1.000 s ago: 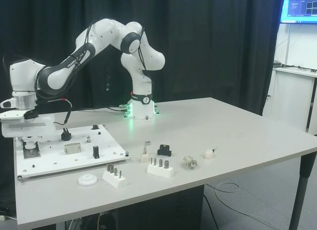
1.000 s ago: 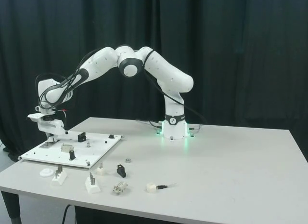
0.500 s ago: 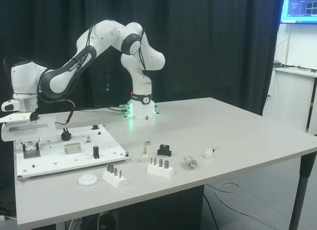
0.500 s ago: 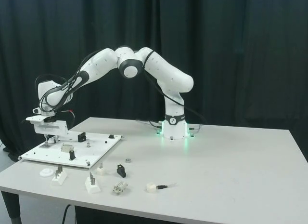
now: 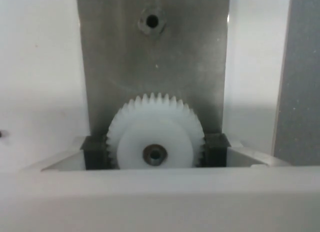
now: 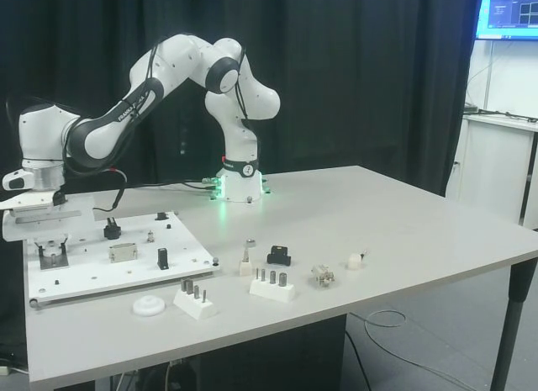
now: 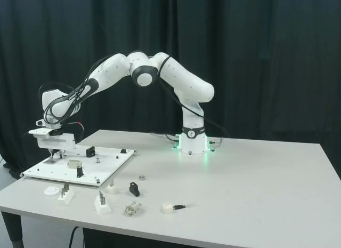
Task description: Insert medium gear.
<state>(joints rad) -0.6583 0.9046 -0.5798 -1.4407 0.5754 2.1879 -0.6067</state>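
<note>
Sitting flat on the grey metal plate of the white board, the white gear has its centre hole over what looks like a pin, so it seems seated. The gripper hangs just above it; its black fingers stand either side of the teeth, apparently spread and no longer gripping, though contact is hard to rule out. A second gear lies on the table near the board's front edge.
</note>
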